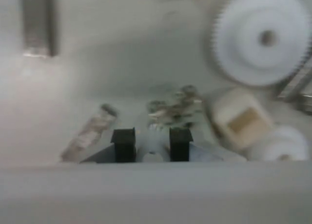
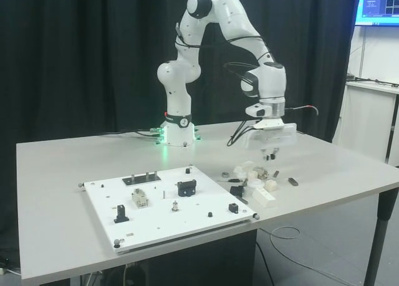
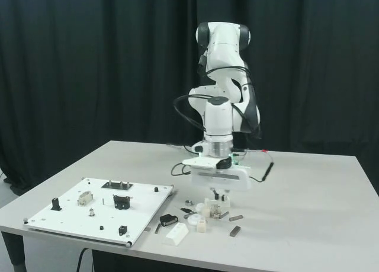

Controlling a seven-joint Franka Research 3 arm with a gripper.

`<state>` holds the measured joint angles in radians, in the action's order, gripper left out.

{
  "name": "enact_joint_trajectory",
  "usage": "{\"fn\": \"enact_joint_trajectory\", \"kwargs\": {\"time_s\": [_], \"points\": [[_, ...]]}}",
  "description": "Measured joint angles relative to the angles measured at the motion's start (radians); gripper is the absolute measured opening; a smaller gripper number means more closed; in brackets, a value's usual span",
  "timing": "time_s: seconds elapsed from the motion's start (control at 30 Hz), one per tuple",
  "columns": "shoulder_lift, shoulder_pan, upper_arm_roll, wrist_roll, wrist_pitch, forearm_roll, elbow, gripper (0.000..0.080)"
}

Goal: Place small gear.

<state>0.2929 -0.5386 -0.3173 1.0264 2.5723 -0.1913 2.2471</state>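
My gripper [image 1: 152, 145] hangs a little above a heap of loose parts near the table's front right, also seen from the room [image 2: 269, 154] [image 3: 217, 195]. Its black fingers [image 1: 123, 144] stand close together, shut on a small white piece that looks like the small gear [image 1: 152, 156]; only its top shows. Below the gripper lie a large white gear [image 1: 263, 36], a smaller white gear [image 1: 287, 143] and a pale block [image 1: 241, 119]. The white assembly board [image 2: 156, 217] [image 3: 71, 216] lies well to the side of the heap, apart from the gripper.
A metal pin [image 1: 90, 131] and a dark bar [image 1: 39, 24] lie on the table under the gripper. Several small black and white parts [image 2: 252, 180] [image 3: 195, 218] sit between the board and the table's edge. Black fixtures [image 2: 186, 187] stand on the board.
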Motion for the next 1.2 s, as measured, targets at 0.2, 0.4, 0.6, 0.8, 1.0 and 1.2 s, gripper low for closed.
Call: {"fn": "enact_joint_trajectory", "kwargs": {"time_s": [0.2, 0.4, 0.6, 0.8, 1.0, 1.2], "points": [[0.033, -0.004, 0.040, 0.038, -0.004, 0.000, -0.033, 0.0144], [0.060, -0.008, 0.067, 0.050, -0.012, 0.001, -0.053, 0.0144], [0.078, -0.009, 0.083, 0.055, -0.015, 0.002, -0.061, 0.0144], [0.089, -0.009, 0.094, 0.072, -0.015, 0.002, -0.063, 0.0144], [0.097, -0.009, 0.102, 0.088, -0.015, 0.002, -0.065, 0.0144], [0.102, -0.009, 0.110, 0.090, -0.015, 0.002, -0.068, 0.0144]]}}
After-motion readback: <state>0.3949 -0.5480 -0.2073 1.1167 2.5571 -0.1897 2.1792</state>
